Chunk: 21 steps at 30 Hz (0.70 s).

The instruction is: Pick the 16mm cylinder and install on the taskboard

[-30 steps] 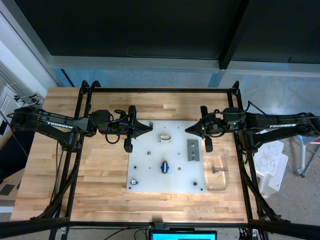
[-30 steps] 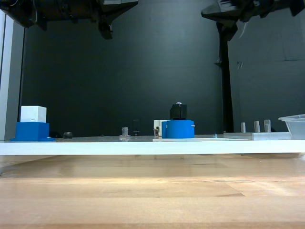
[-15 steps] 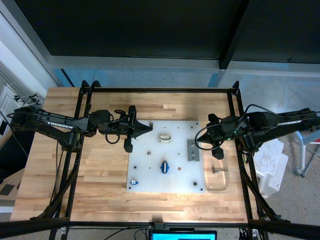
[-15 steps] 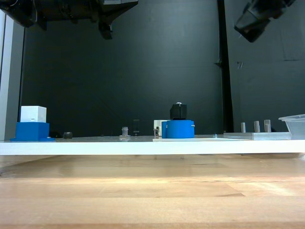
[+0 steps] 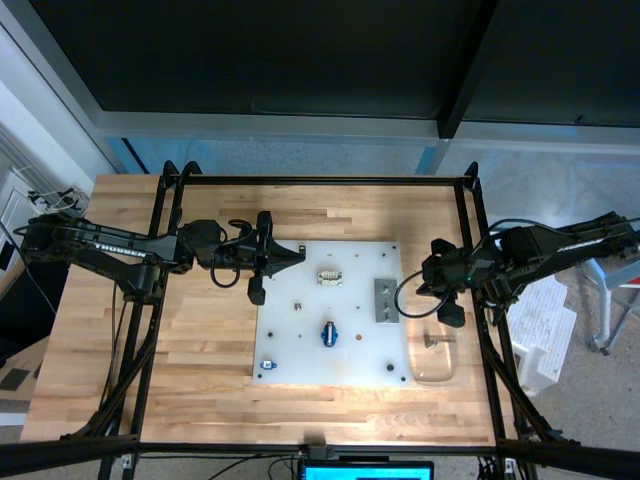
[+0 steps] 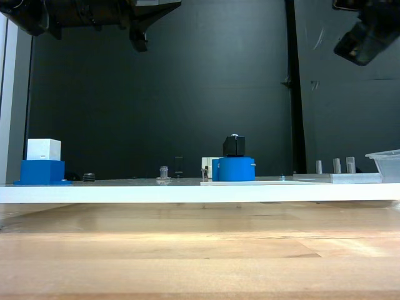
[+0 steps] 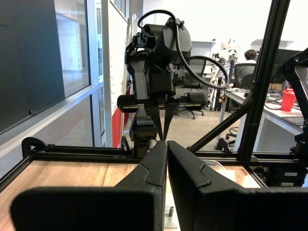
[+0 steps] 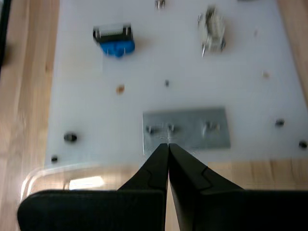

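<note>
Right claw (image 8: 168, 144) closed near tray (image 5: 436, 379), left claw (image 7: 166, 141) closed above taskboard (image 5: 300, 345) edge.

Wooden table (image 5: 200, 380), dark wall (image 6: 187, 81), bright office windows (image 7: 72, 43)

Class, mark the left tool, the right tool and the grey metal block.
Left tool (image 7: 166, 142): left wrist view, shut tips' meeting point, above the taskboard's (image 5: 300, 345) far-left corner.
Right tool (image 8: 168, 144): right wrist view, shut tips' meeting point, raised near the clear tray (image 5: 434, 380).
Grey metal block (image 5: 386, 300): high view, middle of its top face.
</note>
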### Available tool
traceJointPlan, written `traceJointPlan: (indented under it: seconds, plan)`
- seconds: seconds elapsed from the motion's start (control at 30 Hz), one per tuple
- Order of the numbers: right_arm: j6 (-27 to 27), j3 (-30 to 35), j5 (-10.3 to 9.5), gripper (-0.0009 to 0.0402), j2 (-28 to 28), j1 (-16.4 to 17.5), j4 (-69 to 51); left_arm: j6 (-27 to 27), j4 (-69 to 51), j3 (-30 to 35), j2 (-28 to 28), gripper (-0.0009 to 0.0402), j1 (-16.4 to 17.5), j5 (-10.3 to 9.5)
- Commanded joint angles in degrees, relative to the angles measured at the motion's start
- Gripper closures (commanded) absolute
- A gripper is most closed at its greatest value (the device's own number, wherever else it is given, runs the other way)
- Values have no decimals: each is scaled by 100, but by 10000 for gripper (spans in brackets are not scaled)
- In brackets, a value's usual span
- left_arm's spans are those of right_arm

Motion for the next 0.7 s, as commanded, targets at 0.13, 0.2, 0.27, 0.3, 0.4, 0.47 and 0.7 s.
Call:
traceJointPlan:
  seconds: [0.13,0.2,0.27,0.3,0.4,0.47,0.7]
  plan:
    - [227,0,-103,366,7,63,-623,0,2,0,0,392,0,0]
    - [229,0,-122,348,15,70,-726,0,2,0,0,392,0,0]
    - [245,4,-140,331,44,76,-852,0,2,0,0,392,2,0]
    - [247,13,-140,324,72,76,-933,0,2,0,0,392,0,0]
    - [251,79,-144,307,179,81,-1176,0,2,0,0,392,2,0]
    - [249,155,-140,298,258,85,-1325,0,2,0,0,392,0,0]
    - [396,625,-87,266,553,96,-1803,0,2,0,0,392,0,0]
